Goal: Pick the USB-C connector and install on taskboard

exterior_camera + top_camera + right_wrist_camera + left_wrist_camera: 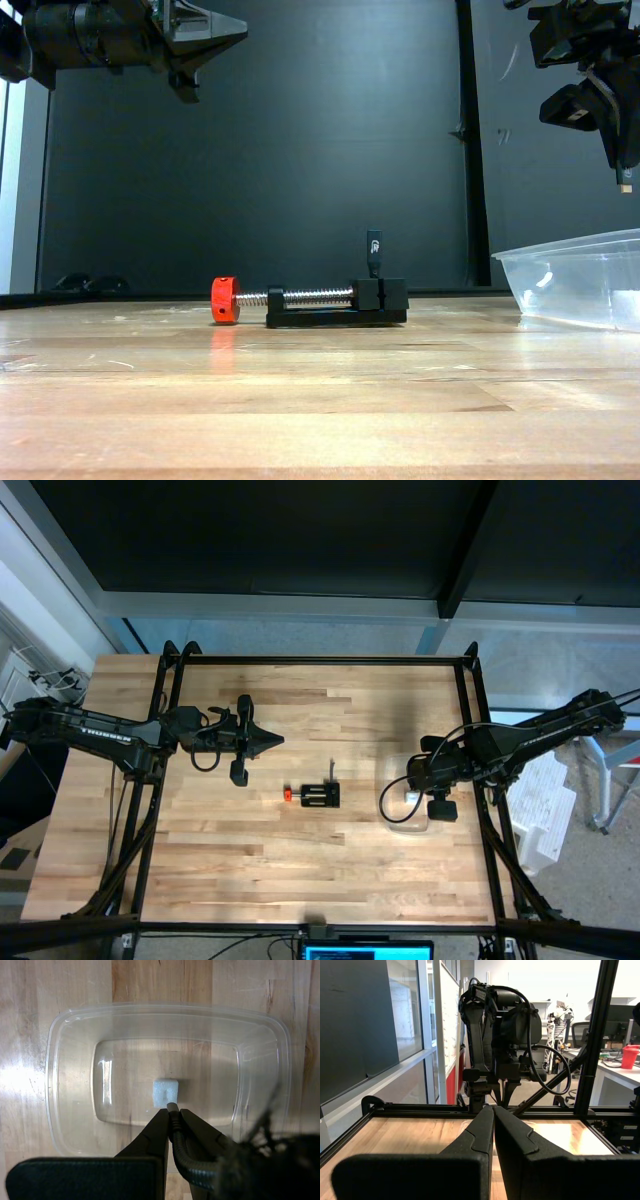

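Right tool [172, 1113] pinches USB-C connector [624, 186] above tray [49, 1067]; left tool [493, 1109] aloft.

Layout on the table [250, 870], high view.
Taskboard [313, 796] sits centrally; left gripper [278, 741] hangs at its 10 o'clock; tray [50, 1060] lies at 3 o'clock, right gripper [172, 1112] above it, pinching the USB-C connector [624, 186].

We see a black taskboard [380, 296] with an orange-red knob [225, 300] and a shiny silver screw [310, 297]. The table [300, 870] is light brown wood with stripes. The black left gripper [277, 741] hangs over the table. The black right gripper [622, 172], above the clear tray [570, 280], pinches the whitish USB-C connector [624, 186].
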